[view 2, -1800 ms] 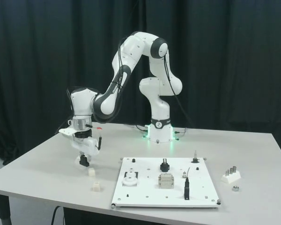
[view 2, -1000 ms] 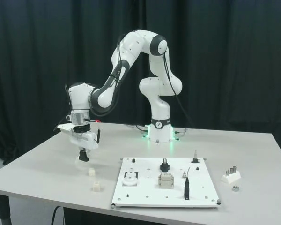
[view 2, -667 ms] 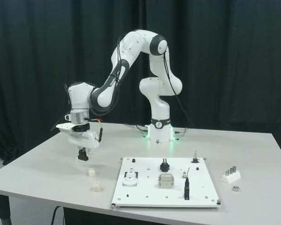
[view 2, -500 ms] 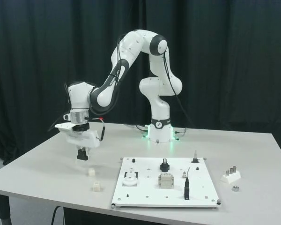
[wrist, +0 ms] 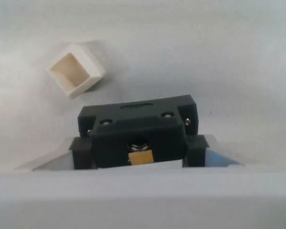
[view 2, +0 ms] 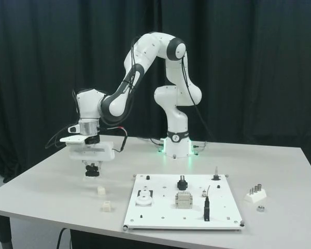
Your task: Place D-SUB.
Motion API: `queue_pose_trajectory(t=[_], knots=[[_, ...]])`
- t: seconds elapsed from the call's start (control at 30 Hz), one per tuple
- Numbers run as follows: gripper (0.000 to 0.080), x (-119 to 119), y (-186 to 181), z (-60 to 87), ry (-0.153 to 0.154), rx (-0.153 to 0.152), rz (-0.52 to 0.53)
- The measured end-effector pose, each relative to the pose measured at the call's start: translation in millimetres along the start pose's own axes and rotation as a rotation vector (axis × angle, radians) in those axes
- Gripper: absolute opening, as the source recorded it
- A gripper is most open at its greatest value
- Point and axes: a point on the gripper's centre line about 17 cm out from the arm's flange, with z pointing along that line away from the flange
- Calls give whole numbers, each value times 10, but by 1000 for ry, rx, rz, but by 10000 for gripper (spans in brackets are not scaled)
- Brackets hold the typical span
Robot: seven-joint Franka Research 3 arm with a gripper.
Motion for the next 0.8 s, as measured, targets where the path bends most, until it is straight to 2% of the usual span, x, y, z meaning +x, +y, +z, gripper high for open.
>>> queue_pose_trajectory(t=[0.2,0.37,0.8], knots=[[387,10,-14,-11,-3,-4,-213],[387,4,23,-30,-8,-11,-345],[387,-39,206,-101,-48,-47,-715]])
